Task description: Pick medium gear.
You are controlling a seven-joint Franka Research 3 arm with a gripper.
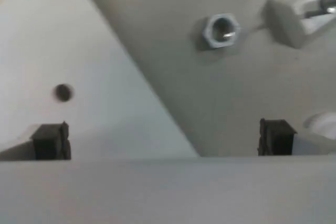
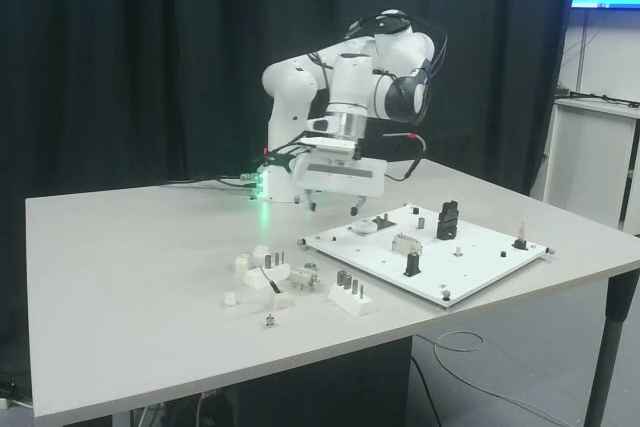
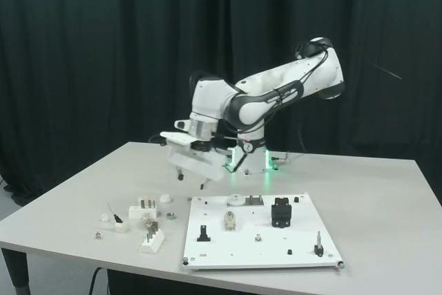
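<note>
Claw (image 2: 308, 205) hangs above the grey worktop (image 2: 120, 247), clear of the surface. It sits just off the corner of the white board (image 2: 480, 267) nearest the arm's base. In the wrist view the two black fingertips (image 1: 50, 141) stand wide apart with nothing between them.

Medium gear: most likely the flat round white piece (image 3: 235, 200) lying on the board's rear edge, on the base side. It is also visible from the first room camera (image 2: 367, 228). Teeth cannot be made out, so the identification is not certain. The claw (image 3: 192, 181) is near it but off to one side and higher, not touching.

Under the claw, wrist view:
- board edge (image 1: 52, 35) running on a slant, with one small dark hole (image 1: 63, 93) in it
- bare worktop beside the board
- a grey hex nut (image 1: 220, 30) on the worktop
- a white block (image 1: 286, 22) near the nut, with a thin metal pin poking from it
- part of a round white thing (image 1: 323, 121) beside one fingertip; what it is cannot be told

Elsewhere on the board:
- a black block (image 3: 280, 212) beside the gear's spot
- a small grey fitting (image 3: 228, 220)
- a few upright black pegs toward the front edge

Loose parts lie in a scatter on the worktop beside the board. They include a white holder with pegs (image 3: 152, 240) and a small white cap (image 3: 166, 198). All of them are apart from the claw.

Green light (image 3: 266, 167) glows at the arm's base.
</note>
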